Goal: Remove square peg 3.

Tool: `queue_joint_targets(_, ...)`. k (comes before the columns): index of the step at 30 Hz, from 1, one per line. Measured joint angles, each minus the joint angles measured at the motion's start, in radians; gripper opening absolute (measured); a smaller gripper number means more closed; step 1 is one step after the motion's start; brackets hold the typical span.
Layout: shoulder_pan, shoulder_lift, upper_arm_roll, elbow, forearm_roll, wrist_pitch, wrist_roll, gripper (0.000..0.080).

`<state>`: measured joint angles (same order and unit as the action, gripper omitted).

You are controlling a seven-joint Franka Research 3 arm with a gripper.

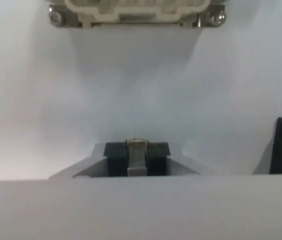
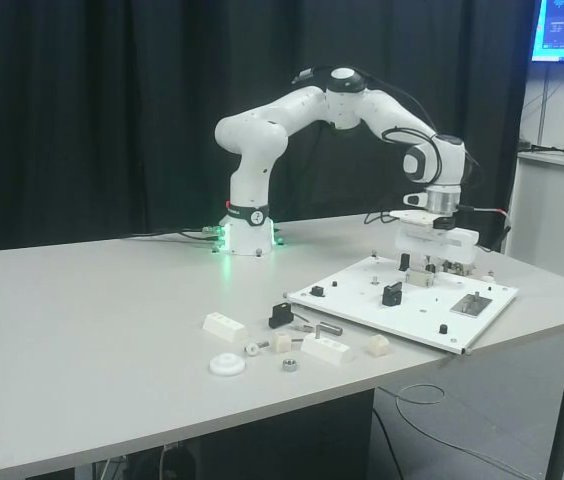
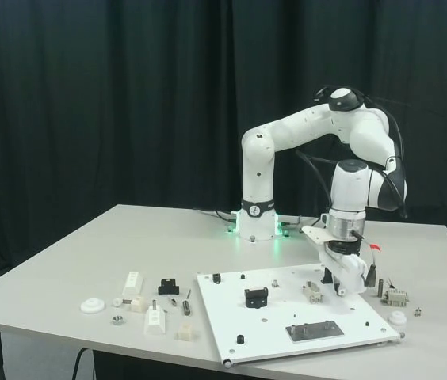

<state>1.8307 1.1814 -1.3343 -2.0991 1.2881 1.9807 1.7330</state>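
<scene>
Loose parts (image 2: 282,345) sit nearest on the grey table (image 2: 92,320): white blocks, a disc, nuts, a small black bracket, all well apart from the arm. Behind them lies the white board (image 2: 357,310), with a black block (image 2: 393,294) mid-board and a grey plate (image 2: 473,305) toward its far corner.

Gripper (image 3: 342,279) hangs low over the board's far side, just above or touching it, beside a small connector (image 3: 312,293). Wrist view shows two black fingertips (image 1: 115,159) closed in narrow on a slim grey metal piece (image 1: 137,157); I take that for the peg, though which numbered peg I cannot tell. Its lower end is hidden, so whether it sits in its hole or has cleared it is unclear.

Judgement: grasp made, extraction in hand. Next move calls for a straight vertical lift, no side load, so the square section doesn't bind; then carry it off the board.

Beyond: arm base (image 2: 245,235) with green lights, black curtain.
</scene>
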Motion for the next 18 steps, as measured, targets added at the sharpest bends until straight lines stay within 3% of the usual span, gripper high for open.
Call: queue_joint_targets(18, 0.027, 0.0, -0.092, 0.001, -0.042, -0.094, -0.008, 0.0076)
